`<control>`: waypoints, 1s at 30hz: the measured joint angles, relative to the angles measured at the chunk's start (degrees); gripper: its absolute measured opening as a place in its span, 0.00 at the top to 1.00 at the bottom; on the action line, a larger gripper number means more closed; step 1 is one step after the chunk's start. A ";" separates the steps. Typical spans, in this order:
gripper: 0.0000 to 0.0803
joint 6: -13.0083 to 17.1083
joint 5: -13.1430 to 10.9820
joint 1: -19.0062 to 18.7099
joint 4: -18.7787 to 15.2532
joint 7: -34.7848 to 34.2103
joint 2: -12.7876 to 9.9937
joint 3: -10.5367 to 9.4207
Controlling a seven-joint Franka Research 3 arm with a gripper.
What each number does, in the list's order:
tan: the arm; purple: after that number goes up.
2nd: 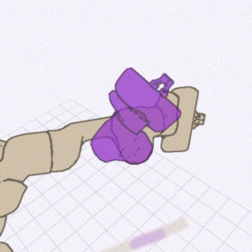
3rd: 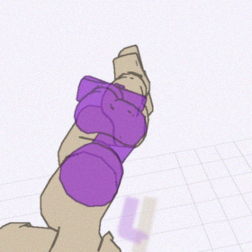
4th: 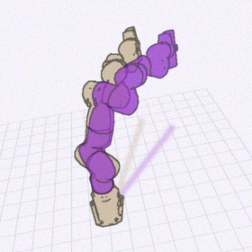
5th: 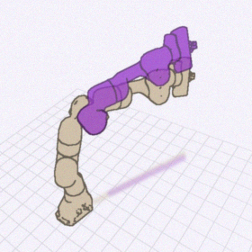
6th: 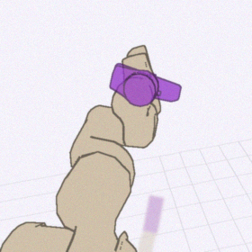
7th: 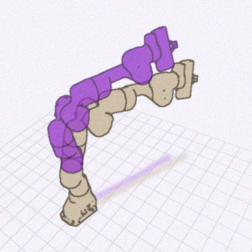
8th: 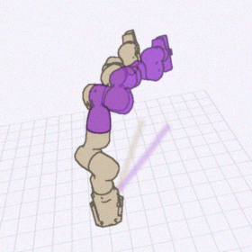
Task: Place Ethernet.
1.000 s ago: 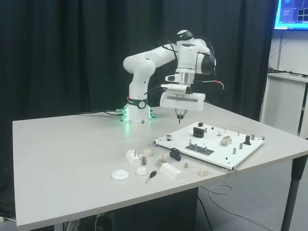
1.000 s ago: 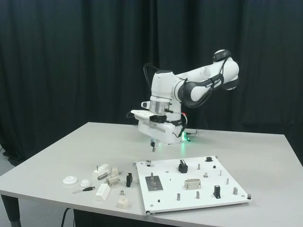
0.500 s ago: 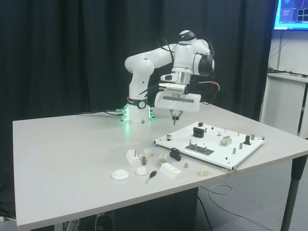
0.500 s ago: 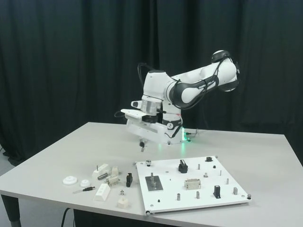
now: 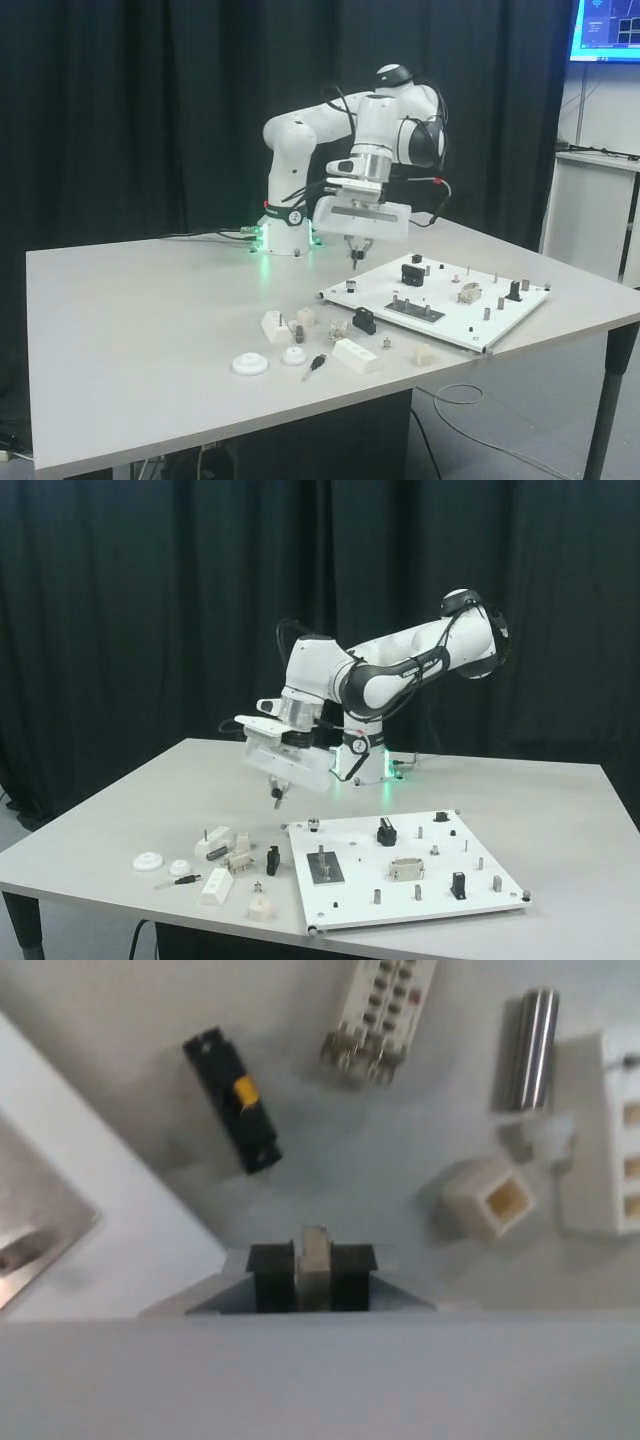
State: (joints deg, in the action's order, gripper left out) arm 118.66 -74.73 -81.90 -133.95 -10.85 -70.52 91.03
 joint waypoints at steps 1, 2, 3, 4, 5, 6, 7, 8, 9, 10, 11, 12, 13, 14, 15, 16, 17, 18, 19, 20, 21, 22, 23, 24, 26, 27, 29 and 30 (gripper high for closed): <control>0.91 0.23 -0.24 0.58 0.35 0.92 0.00 -0.32; 0.91 0.48 -0.49 1.29 0.75 1.96 0.00 -0.69; 0.91 0.71 -0.77 1.98 1.11 2.89 0.00 -1.03; 0.91 0.93 -1.10 2.67 1.48 3.81 0.00 -1.37; 0.91 1.09 -1.42 3.32 1.85 4.63 -0.01 -1.70; 0.91 1.19 -1.71 4.01 2.22 5.48 -0.03 -2.02; 0.91 1.24 -2.00 4.70 2.59 6.30 -0.05 -2.33; 0.91 1.27 -2.28 5.37 2.97 7.10 -0.08 -2.60; 0.91 1.28 -2.54 6.05 3.37 7.98 -0.10 -2.86; 0.91 1.28 -2.77 6.73 3.77 8.90 -0.14 -3.11; 0.91 1.28 -3.03 7.43 4.16 9.86 -0.19 -3.34; 0.91 1.28 -3.31 8.07 4.54 10.81 -0.25 -3.53; 0.91 1.28 -3.56 8.72 4.93 11.89 -0.31 -3.71; 0.91 1.28 -3.74 9.36 5.29 13.04 -0.37 -3.86; 0.91 1.28 -3.89 10.01 5.65 14.15 -0.43 -4.00; 0.91 1.28 -4.06 10.67 6.01 15.12 -0.46 -4.14; 0.91 1.27 -4.22 11.26 6.37 15.87 -0.47 -4.29; 0.91 1.26 -4.39 11.91 6.74 16.58 -0.49 -4.44; 0.91 1.24 -4.54 12.52 7.08 17.18 -0.51 -4.58; 0.91 1.20 -4.67 13.13 7.44 17.72 -0.52 -4.71; 0.91 1.15 -4.78 13.71 7.80 18.26 -0.55 -4.83; 0.91 1.07 -4.86 14.34 8.22 18.93 -0.59 -4.97; 0.91 0.99 -4.94 14.88 8.56 19.52 -0.62 -5.11; 0.91 0.88 -5.11 15.52 8.99 20.28 -0.67 -5.28; 0.91 0.59 -5.46 16.69 9.81 21.80 -0.84 -5.60; 0.91 0.43 -5.68 17.28 10.22 22.52 -0.96 -5.78; 0.91 0.14 -5.93 18.44 11.04 23.78 -1.25 -6.16; 0.91 0.04 -5.95 18.95 11.40 24.28 -1.40 -6.31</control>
State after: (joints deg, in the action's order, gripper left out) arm 118.70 -80.68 -62.95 -122.55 13.43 -71.92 84.72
